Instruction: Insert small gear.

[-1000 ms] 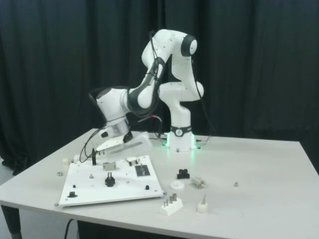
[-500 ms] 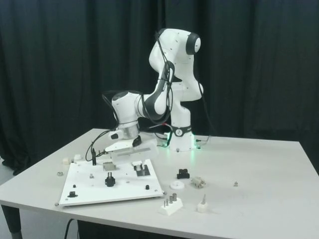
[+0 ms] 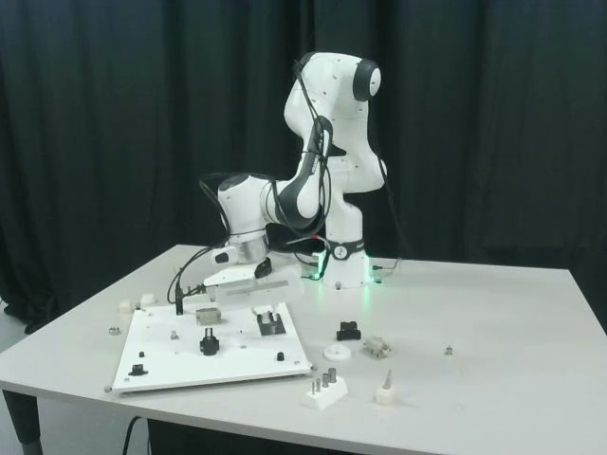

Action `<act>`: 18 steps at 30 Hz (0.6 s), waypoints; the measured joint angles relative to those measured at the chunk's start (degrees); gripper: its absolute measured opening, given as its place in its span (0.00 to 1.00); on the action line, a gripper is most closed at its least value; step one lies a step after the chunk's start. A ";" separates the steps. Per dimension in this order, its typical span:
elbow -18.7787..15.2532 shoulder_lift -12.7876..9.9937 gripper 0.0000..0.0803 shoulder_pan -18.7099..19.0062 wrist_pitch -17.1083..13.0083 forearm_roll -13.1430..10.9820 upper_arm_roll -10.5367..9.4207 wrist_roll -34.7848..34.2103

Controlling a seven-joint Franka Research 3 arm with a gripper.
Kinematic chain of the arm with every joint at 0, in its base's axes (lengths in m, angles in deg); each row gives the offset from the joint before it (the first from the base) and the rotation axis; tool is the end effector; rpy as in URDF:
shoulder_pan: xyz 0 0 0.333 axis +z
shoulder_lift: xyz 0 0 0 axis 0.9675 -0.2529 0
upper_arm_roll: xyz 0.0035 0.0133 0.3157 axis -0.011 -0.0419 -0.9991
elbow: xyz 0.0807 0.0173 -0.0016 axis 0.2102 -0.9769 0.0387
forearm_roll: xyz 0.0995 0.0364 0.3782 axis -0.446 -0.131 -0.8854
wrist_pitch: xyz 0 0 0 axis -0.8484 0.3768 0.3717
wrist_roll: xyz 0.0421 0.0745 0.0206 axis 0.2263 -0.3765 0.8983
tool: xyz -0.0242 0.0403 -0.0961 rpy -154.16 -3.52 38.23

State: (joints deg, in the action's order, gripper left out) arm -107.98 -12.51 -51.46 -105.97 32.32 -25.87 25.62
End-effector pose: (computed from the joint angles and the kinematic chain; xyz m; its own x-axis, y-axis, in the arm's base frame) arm 0.4845 -0.1212 0.2327 0.8451 -0.5182 -0.1313 -0.5311 -0.8418 -0.0966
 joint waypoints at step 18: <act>-5.41 3.44 0.25 0.83 -6.84 0.00 -0.14 0.62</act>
State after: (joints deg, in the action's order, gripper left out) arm -113.40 -9.07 -50.62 -112.81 32.32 -26.01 26.24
